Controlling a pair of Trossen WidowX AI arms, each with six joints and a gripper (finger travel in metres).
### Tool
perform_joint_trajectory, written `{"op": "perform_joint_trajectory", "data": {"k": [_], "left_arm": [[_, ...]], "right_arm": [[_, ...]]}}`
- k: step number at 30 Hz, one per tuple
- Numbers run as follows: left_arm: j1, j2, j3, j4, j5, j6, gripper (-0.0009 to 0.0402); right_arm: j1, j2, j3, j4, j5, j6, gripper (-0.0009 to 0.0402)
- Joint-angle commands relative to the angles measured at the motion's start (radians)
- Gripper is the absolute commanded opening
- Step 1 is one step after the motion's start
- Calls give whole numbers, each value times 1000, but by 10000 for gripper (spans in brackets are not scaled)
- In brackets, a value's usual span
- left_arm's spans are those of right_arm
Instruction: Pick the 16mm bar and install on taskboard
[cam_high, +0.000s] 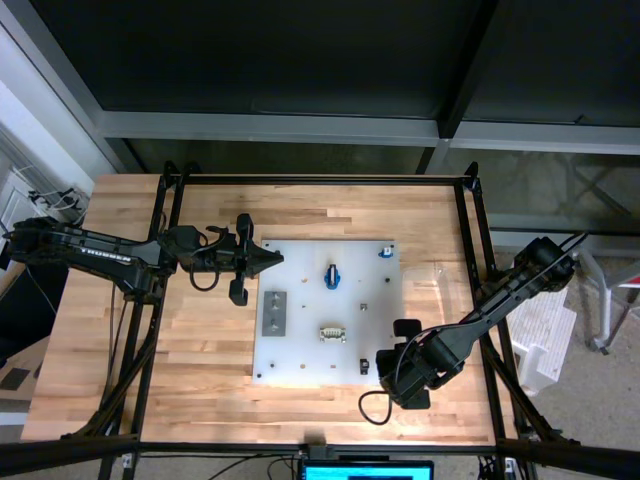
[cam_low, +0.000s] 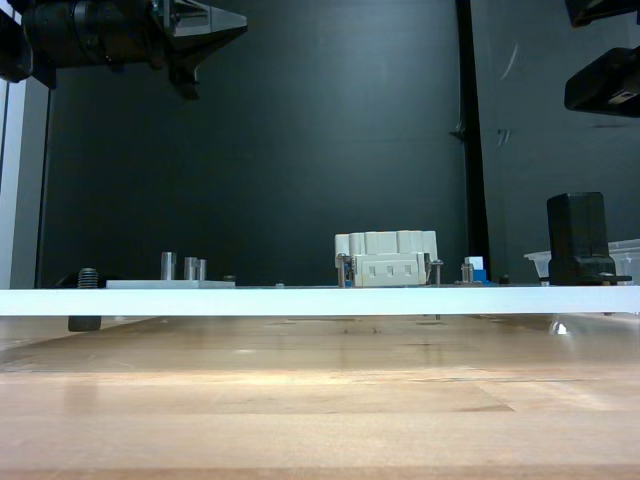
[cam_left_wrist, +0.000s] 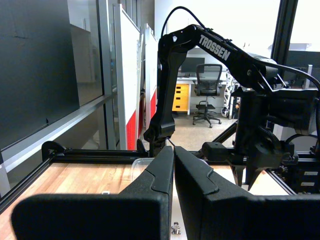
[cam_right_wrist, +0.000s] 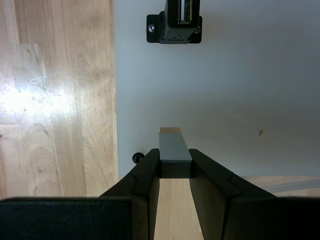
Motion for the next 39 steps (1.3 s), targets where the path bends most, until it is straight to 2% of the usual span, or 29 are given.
{"op": "perform_joint_trajectory", "data": {"k": [1,39], "left_arm": [[0,0,0,0,0,0,0],[0,0,0,0,0,0,0]], "right_arm": [[-1,-2,2,0,5,8,4],[-5,47,-11,16,11,24,4]]}}
